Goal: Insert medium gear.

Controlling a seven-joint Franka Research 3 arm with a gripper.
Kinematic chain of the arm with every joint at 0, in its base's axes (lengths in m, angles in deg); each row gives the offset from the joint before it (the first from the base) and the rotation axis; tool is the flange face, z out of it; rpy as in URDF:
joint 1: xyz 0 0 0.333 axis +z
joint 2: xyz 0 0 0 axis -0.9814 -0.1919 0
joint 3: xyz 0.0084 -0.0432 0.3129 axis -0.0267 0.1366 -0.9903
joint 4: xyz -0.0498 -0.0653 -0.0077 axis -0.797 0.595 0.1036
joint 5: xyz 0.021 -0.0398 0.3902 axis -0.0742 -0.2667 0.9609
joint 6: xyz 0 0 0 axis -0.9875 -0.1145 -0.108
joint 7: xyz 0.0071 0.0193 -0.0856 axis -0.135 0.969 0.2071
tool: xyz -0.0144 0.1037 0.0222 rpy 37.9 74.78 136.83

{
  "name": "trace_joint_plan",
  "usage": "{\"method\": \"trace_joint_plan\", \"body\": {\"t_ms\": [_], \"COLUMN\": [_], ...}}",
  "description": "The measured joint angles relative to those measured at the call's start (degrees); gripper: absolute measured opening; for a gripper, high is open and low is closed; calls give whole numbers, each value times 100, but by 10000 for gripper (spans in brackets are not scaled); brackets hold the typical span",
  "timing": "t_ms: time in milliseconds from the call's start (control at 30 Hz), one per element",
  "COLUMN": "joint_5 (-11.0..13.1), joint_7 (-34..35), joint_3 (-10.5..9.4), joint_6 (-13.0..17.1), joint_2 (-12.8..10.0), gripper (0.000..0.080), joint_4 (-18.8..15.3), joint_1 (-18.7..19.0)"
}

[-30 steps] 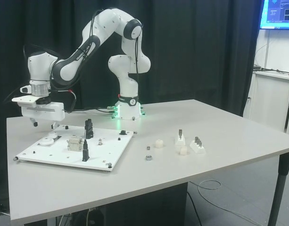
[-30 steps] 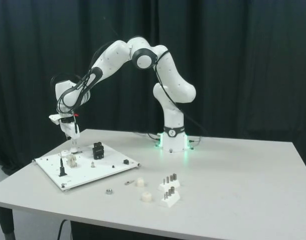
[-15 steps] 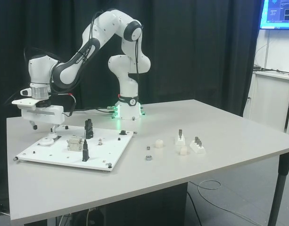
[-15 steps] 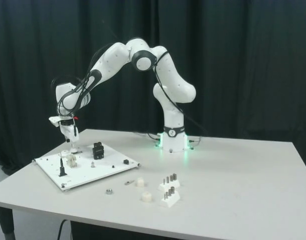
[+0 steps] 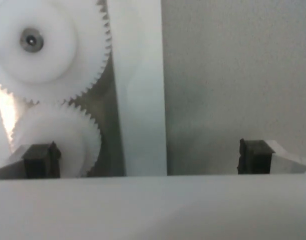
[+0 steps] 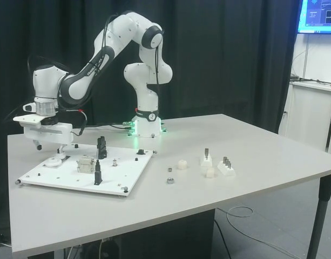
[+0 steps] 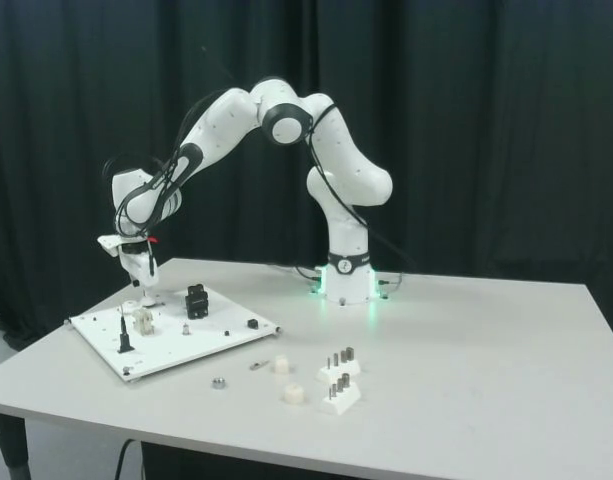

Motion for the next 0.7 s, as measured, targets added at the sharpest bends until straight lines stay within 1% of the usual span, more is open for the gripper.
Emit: {"method": "trace_joint_plan", "body": {"t_ms": [700], "joint_5": [4], "joint_7": [-139], "joint_3": [-54], "joint_6": [5], "joint_2": [0], "gripper": [800], "joint_4": [16], "joint_1": [-52]}}
